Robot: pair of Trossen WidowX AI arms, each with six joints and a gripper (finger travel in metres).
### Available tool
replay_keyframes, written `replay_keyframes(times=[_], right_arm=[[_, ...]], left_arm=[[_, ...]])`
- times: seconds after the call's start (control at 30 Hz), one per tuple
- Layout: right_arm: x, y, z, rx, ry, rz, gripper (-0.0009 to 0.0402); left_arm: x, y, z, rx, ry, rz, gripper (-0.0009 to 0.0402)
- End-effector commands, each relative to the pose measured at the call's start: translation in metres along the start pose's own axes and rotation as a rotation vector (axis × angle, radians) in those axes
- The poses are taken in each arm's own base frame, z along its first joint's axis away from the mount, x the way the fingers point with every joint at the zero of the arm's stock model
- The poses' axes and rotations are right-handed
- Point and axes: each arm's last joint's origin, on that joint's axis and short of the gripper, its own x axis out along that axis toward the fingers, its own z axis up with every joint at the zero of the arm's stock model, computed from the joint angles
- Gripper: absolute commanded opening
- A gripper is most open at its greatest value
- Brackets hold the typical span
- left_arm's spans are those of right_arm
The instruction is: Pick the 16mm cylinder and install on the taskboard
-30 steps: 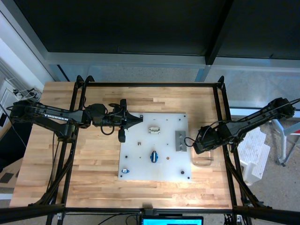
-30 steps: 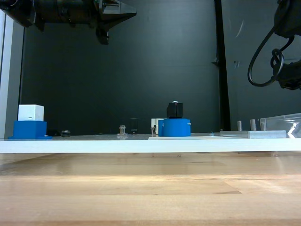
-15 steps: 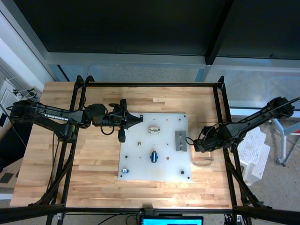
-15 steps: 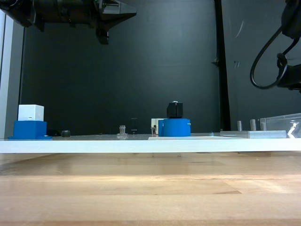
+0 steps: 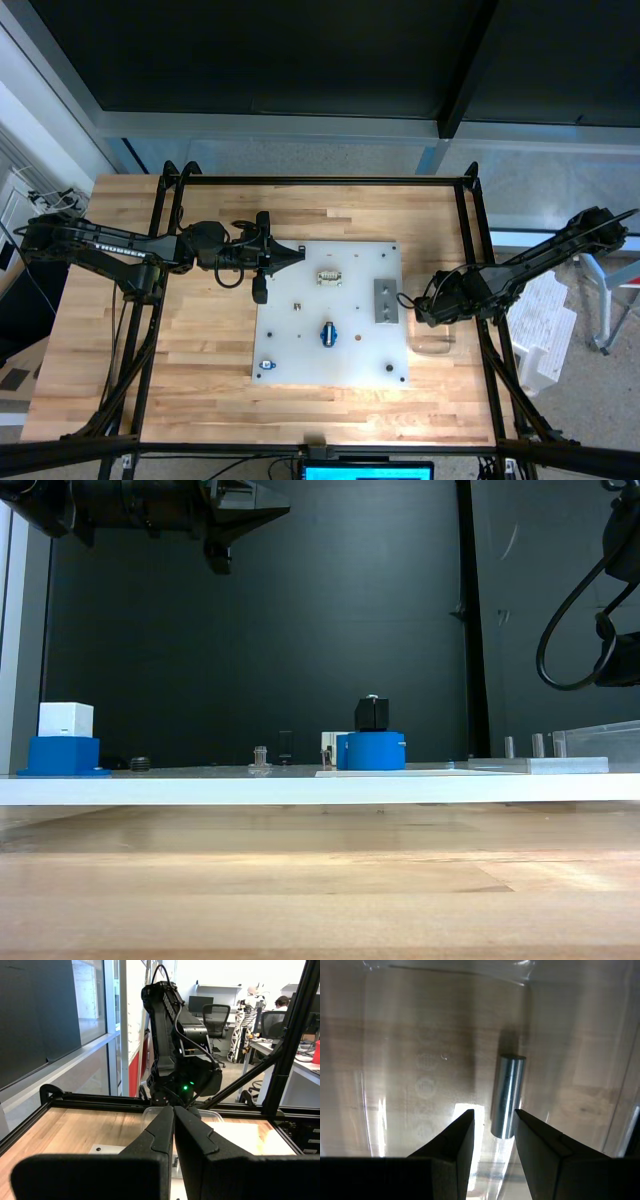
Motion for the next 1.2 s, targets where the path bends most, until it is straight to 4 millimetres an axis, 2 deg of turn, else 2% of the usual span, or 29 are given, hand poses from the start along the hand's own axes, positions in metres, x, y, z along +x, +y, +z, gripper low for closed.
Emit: replay_keyframes(times=[0.03,0.47,0.63,1.2], right_arm=[[-0.003,0.004,-0.002,0.008,-0.005,0.007,0.0106],[0.006,0.008,-0.015,0.105,-0.054,-0.052,0.0106],[0.003,0.012,-0.019,0.112,-0.071,-0.08,0.0106],[0.016,0.011,-0.019,0.127,-0.093,-0.122,0.0106]], left_arm=[[0.0,0.0,0.0,0.0,0.0,0.0,0.0001],[0.0,0.0,0.0,0.0,0.0,0.0,0.0001],[0.0,0.0,0.0,0.0,0.0,0.0,0.0001],[0.0,0.0,0.0,0.0,0.0,0.0,0.0001]])
